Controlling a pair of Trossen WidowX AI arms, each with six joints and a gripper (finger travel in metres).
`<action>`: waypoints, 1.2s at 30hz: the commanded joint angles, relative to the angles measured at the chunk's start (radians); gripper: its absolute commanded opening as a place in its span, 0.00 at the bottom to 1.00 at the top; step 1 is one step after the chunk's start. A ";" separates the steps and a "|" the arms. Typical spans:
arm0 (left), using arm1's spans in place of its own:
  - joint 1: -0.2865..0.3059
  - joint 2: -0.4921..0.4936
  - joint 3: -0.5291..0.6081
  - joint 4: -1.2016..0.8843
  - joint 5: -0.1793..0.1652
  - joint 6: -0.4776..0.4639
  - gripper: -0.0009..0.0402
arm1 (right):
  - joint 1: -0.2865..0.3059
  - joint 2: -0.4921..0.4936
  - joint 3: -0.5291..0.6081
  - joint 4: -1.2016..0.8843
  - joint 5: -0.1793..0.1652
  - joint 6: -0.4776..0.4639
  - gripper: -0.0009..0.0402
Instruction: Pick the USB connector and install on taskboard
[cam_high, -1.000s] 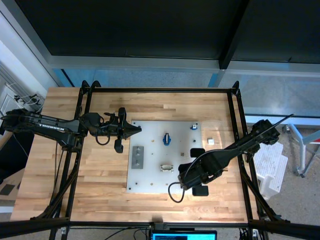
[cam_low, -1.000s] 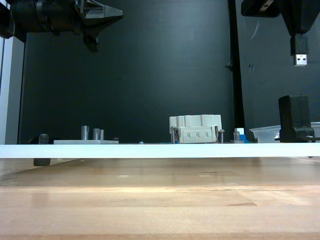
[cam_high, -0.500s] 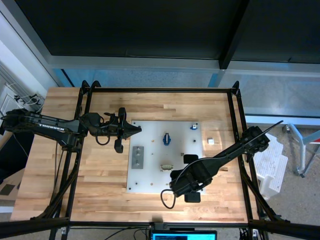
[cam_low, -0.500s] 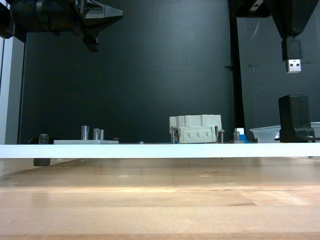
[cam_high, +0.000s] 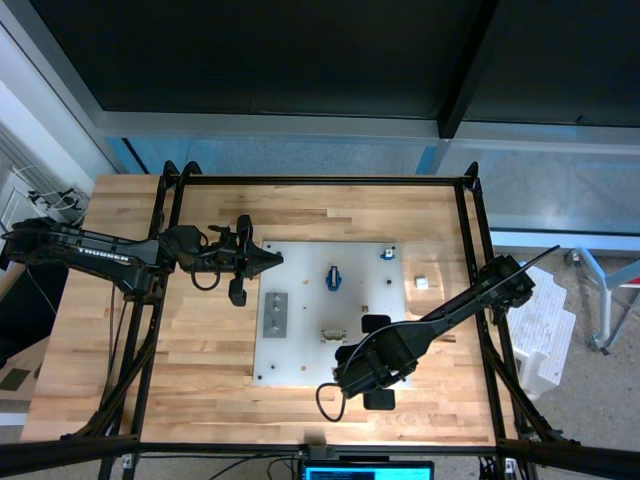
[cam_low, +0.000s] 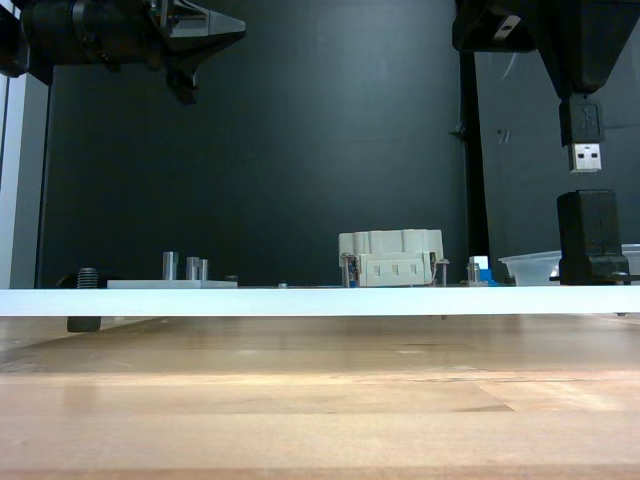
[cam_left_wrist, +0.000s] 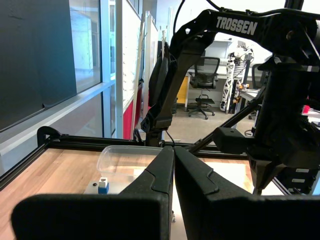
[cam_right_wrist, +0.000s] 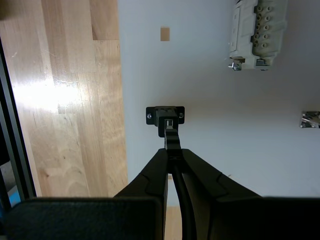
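Now, high view: your left hand hangs over the far left edge of the taskboard, which lies flat on the wooden surface. Your right hand is over the board's near right part, beside the multi-pin connector. The grey block sits near the board's left edge and the blue part stands farther back.

Low view: the right hand points straight down and grips the USB connector, whose metal plug faces down. The plug sits directly above the black socket. A small gap shows between the two, so they are not touching. The left hand is high up, well clear of the board.

Left wrist view: the left hand's fingers are pressed together with nothing between them. Beyond them lies a clear plastic tub.

Right wrist view: the right hand's fingers are clamped on the USB connector's black body. Its tip lines up over the socket's opening. The socket is on the white board, near the edge where the wood begins.
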 joint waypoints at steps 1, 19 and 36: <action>0.000 0.000 0.000 0.000 0.000 0.000 0.02 | 0.000 -0.001 -0.006 0.005 0.002 -0.002 0.02; 0.000 0.000 0.000 0.000 0.000 0.000 0.02 | -0.003 -0.001 -0.026 0.025 0.002 -0.007 0.02; 0.000 0.000 0.000 0.000 0.000 0.000 0.02 | -0.005 -0.001 -0.039 0.039 0.002 -0.015 0.02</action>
